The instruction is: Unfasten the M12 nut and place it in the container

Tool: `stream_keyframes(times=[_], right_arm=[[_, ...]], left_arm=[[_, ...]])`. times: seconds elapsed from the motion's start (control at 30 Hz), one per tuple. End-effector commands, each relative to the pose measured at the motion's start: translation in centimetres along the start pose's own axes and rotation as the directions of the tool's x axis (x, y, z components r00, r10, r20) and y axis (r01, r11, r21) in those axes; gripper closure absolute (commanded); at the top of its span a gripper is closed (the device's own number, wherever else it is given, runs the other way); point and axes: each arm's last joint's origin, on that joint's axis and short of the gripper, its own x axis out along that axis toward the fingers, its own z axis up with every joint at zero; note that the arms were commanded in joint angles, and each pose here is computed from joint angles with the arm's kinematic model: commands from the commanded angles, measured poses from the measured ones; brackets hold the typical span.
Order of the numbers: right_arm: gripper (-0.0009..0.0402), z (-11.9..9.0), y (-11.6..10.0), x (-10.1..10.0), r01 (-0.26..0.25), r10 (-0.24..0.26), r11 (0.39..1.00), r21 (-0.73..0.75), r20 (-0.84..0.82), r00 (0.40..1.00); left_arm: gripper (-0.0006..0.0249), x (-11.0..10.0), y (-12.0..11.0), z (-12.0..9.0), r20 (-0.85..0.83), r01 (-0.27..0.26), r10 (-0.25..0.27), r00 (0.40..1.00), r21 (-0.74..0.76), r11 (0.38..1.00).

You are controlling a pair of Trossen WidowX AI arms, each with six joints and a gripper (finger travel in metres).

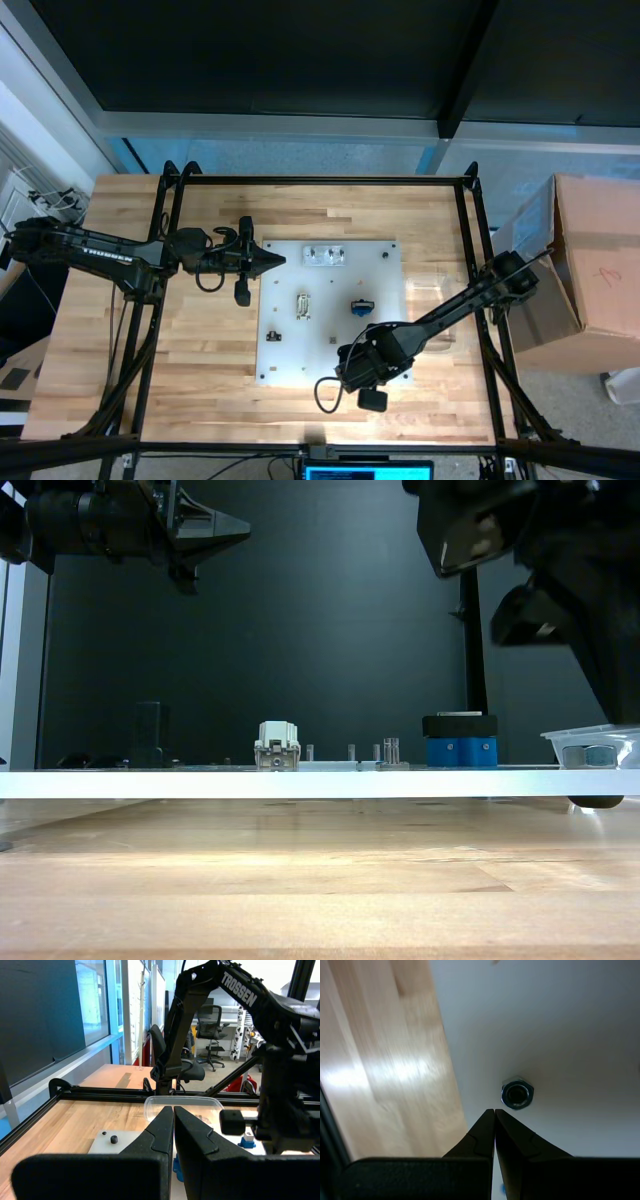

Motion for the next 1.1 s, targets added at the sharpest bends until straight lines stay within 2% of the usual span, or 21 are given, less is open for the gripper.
stream_keyframes(times=[0.03,0.2,0.37,0.53,0.8,0.93,1.1], right_arm=[[0.0373,0.1,0.1,-0.3,-0.004,0.004,0.995,0.098,0.006,1.0],[0.029,0.1,-0.3,-0.3,0.054,-0.071,0.949,0.312,0.044,0.997],[0.0213,0.2,-0.3,0.1,0.059,-0.089,0.896,0.44,0.048,0.995],[0.0175,0.4,-0.2,0.9,0.059,-0.096,0.835,0.547,0.04,0.995],[0.0189,0.5,-0.1,1.7,0.062,-0.096,0.792,0.608,0.024,0.995],[0.0223,0.6,0.0,1.7,0.047,-0.088,0.781,0.623,0.035,0.996],[0.0289,0.5,-0.1,1.7,0.048,-0.089,0.776,0.628,0.034,0.995]], left_arm=[[0.0243,0.0,0.0,0.0,0.0,0.0,0.0,1.0,0.0,1.0],[0.0243,0.0,0.0,0.0,0.0,0.0,0.0,1.0,0.0,1.0],[0.0243,0.0,0.0,0.0,0.0,0.0,0.0,1.0,0.0,1.0],[0.0243,0.0,0.0,0.0,0.0,0.0,0.0,1.0,0.0,1.0],[0.0243,0.0,0.0,0.0,0.0,0.0,0.0,1.0,0.0,1.0],[0.0243,0.0,0.0,0.0,0.0,0.0,0.0,1.0,0.0,1.0],[0.0243,0.0,0.0,0.0,0.0,0.0,0.0,1.0,0.0,1.0]])
